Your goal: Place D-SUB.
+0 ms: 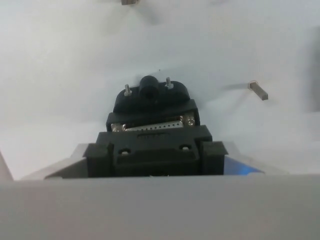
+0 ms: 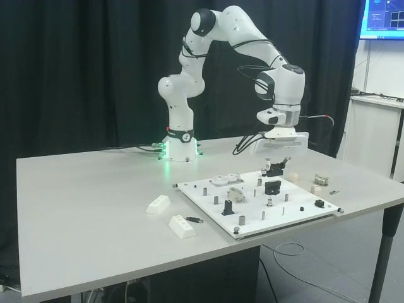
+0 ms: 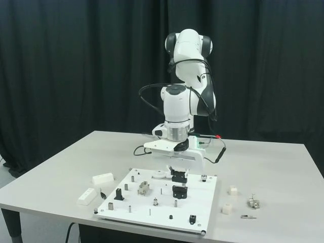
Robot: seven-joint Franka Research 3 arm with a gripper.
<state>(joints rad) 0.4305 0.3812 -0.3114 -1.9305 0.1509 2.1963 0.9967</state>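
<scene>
D-SUB [image 1: 154,107] clamped between jaws, apparently clear above white board [image 2: 252,208].

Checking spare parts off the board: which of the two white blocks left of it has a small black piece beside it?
The white block nearer the table's front edge; the small black piece lies beside it. The other block has none.

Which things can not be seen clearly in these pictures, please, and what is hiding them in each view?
- Gripper fingertips: in both room views too small, partly covered by the black D-SUB connector.
- What lies under the connector: in the wrist view the connector itself hides it.
- Whether the connector touches the white board: the room views are too distant to tell.
- Small grey part: too small to identify.
</scene>
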